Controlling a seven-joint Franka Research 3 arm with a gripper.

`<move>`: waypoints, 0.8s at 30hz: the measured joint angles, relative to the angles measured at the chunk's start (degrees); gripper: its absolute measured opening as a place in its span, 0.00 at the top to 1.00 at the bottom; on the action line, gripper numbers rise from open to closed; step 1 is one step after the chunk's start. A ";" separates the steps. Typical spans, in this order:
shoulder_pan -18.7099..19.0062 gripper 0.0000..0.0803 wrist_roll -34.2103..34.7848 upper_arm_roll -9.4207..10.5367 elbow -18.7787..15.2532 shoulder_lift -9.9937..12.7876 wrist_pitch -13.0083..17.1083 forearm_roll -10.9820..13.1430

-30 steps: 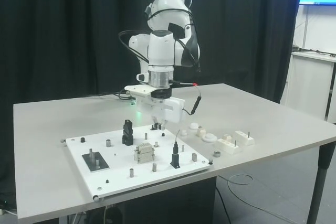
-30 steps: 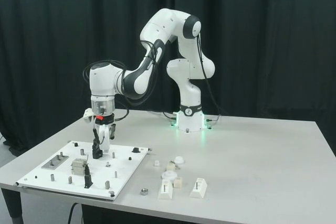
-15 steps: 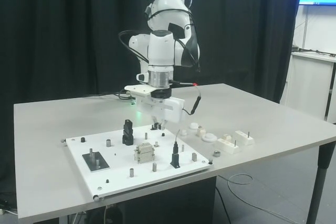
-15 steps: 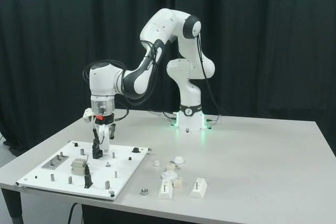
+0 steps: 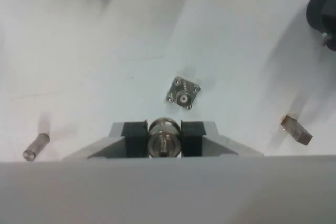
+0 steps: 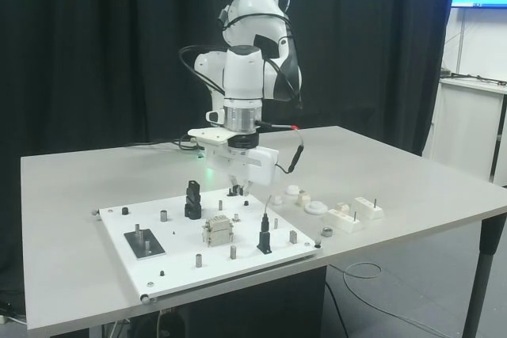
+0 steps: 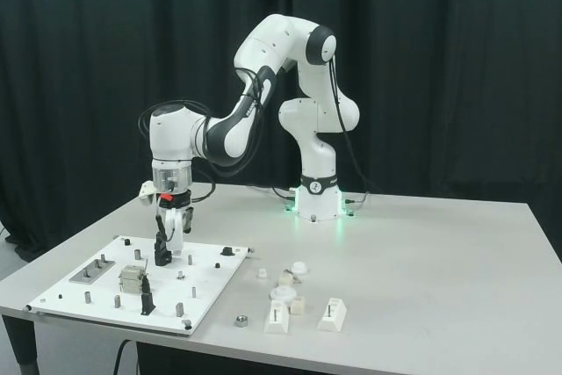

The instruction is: Insert BNC.

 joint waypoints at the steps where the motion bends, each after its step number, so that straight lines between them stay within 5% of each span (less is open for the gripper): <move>1: 0.02 0.84 0.00 0.00 0.00 0.00 0.00 -0.03; 17: 0.23 0.84 -3.09 0.16 0.39 0.00 -1.03 -2.78; 24: 0.24 0.84 -7.18 0.24 0.94 0.00 -2.23 -6.22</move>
